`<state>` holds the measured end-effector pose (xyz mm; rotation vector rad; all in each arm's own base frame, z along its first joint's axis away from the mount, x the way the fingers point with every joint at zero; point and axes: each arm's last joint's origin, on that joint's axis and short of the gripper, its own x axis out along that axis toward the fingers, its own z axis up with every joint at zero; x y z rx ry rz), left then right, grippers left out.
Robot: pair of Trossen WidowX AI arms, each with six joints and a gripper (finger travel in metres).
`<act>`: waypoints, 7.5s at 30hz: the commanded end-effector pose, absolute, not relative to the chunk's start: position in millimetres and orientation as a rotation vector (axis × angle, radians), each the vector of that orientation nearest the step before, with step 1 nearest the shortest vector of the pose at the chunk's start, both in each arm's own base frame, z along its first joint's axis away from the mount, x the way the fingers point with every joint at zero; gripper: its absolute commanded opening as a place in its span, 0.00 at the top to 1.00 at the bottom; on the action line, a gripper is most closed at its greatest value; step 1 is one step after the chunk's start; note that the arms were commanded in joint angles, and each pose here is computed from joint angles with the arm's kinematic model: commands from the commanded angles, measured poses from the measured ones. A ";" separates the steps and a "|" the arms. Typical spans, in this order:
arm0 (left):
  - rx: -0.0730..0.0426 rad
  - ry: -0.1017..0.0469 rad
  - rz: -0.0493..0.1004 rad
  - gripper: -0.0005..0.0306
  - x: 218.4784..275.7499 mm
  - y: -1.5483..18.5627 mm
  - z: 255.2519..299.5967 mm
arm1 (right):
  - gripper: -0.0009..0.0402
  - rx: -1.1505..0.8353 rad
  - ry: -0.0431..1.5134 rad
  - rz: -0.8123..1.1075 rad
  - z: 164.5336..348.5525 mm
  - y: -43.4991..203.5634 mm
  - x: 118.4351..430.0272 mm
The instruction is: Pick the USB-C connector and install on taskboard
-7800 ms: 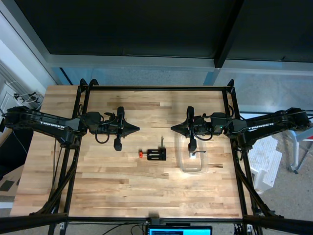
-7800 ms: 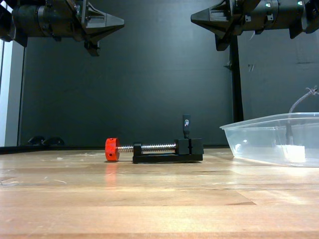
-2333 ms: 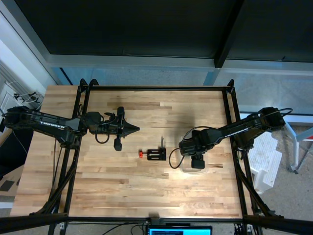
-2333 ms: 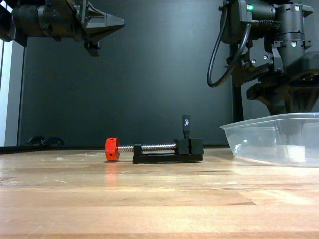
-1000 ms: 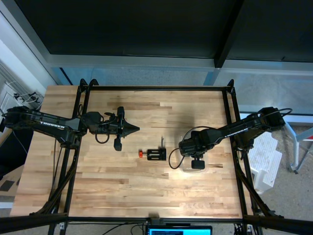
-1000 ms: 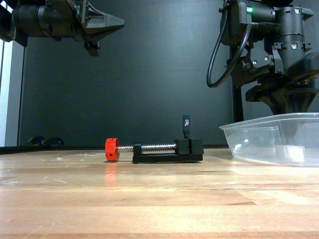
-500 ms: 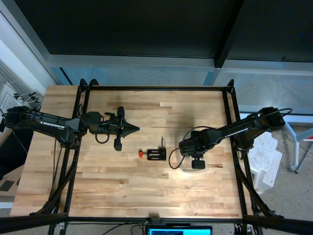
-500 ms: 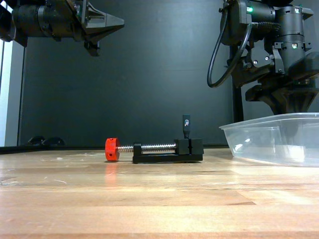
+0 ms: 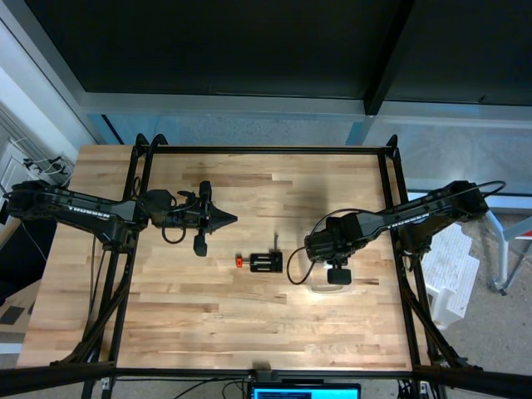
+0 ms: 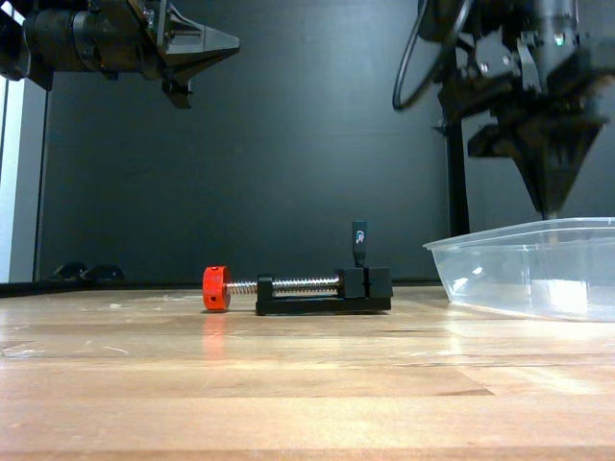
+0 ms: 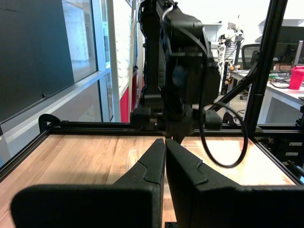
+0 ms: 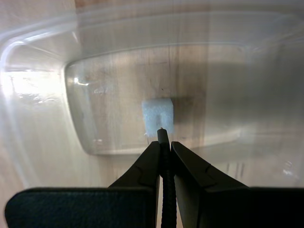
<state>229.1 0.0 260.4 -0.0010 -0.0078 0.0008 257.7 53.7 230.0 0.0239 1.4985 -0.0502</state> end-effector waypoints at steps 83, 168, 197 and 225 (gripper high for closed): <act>-0.001 -0.008 0.001 0.98 229.2 0.1 260.5 | 0.98 0.013 1.448 -0.060 271.5 61.9 405.4; -0.001 -0.008 0.000 0.98 229.2 0.0 260.5 | 0.98 0.026 1.472 -0.090 254.0 59.2 412.1; -0.001 -0.008 0.001 0.98 229.2 0.1 260.5 | 0.98 0.023 1.473 -0.086 252.1 59.4 413.2; -0.001 -0.008 0.001 0.98 229.2 0.1 260.5 | 0.98 0.014 1.478 -0.072 251.2 59.5 413.0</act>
